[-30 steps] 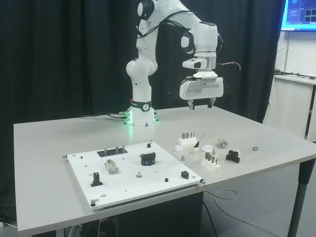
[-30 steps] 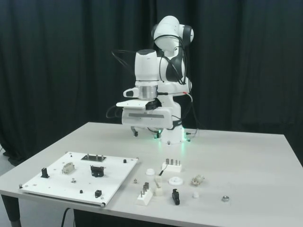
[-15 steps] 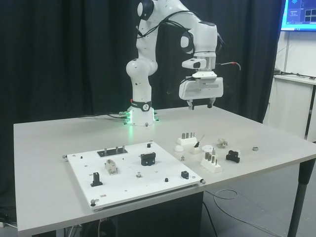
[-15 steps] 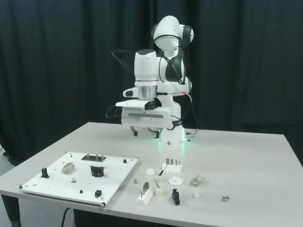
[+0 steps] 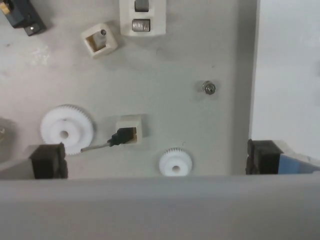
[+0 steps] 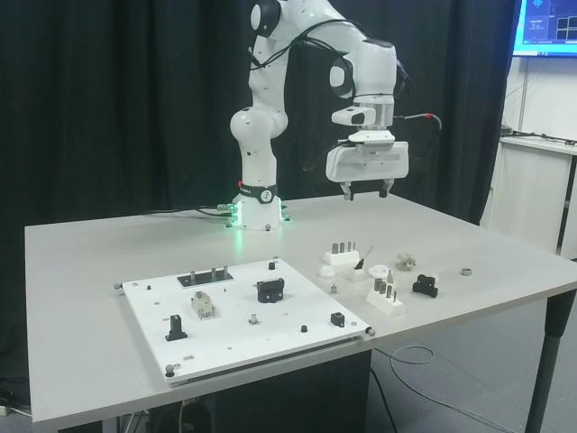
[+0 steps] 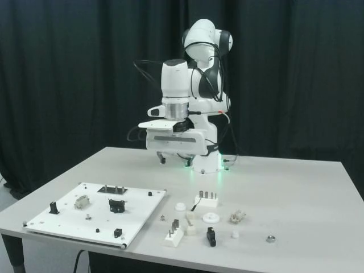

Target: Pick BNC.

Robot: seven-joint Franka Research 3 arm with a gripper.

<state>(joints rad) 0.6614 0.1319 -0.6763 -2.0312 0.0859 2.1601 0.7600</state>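
Even overhead light is falling on the table [image 6: 108,262], casting only faint shadows. Green light is glowing at the arm's base [image 6: 236,215]. Black curtain [image 7: 68,68] is staying dark.

My hand [image 6: 368,191] is hanging high over the bench [image 6: 81,262], near its back edge. The board [image 6: 234,316] is lying by the front edge, and the loose parts [image 6: 379,275] are sitting beside it toward the bench's middle.

In the wrist view the black part [image 5: 20,15] and white block [image 5: 142,17] are cut off at the edge, and in both room views the small loose parts [image 7: 236,216] are too small to identify.
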